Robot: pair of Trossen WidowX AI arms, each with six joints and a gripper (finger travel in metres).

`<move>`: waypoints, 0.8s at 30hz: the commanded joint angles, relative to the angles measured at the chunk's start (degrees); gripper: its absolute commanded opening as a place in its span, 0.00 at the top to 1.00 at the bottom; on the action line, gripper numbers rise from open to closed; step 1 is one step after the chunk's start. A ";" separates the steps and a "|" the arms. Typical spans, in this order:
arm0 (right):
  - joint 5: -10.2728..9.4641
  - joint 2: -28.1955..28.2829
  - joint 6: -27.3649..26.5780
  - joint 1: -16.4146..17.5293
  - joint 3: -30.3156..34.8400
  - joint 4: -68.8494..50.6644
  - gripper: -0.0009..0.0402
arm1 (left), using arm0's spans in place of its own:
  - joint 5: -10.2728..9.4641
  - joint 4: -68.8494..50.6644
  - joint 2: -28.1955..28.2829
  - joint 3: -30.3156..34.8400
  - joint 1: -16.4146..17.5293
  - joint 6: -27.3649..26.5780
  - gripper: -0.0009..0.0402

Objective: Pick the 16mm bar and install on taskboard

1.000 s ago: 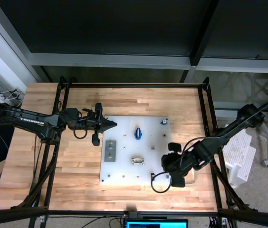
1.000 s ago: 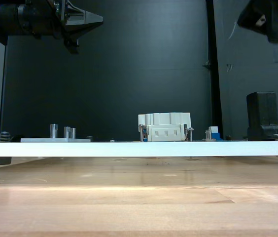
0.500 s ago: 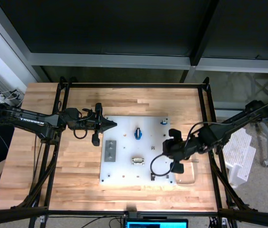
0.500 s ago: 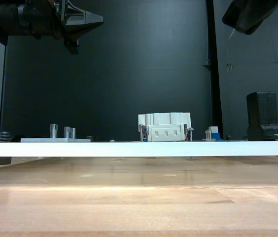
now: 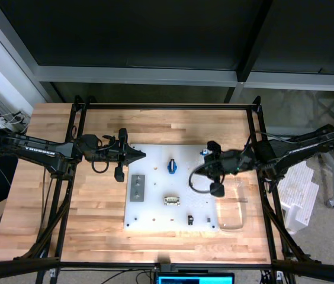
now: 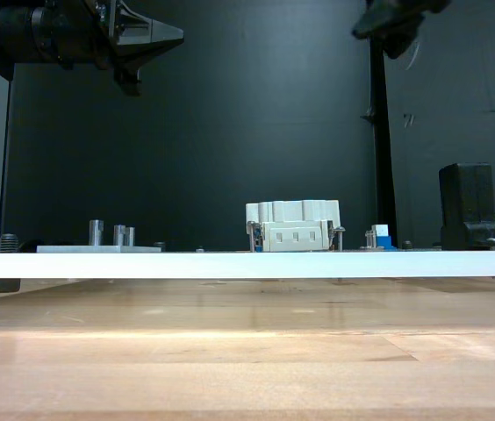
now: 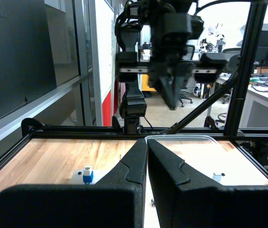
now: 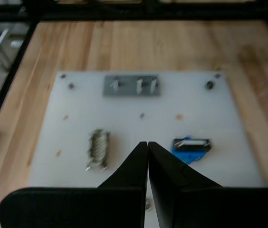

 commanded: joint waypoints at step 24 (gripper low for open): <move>-8.46 -4.85 -7.72 -13.16 -14.60 33.05 0.98 | 0.02 0.02 0.02 0.02 0.00 0.00 0.98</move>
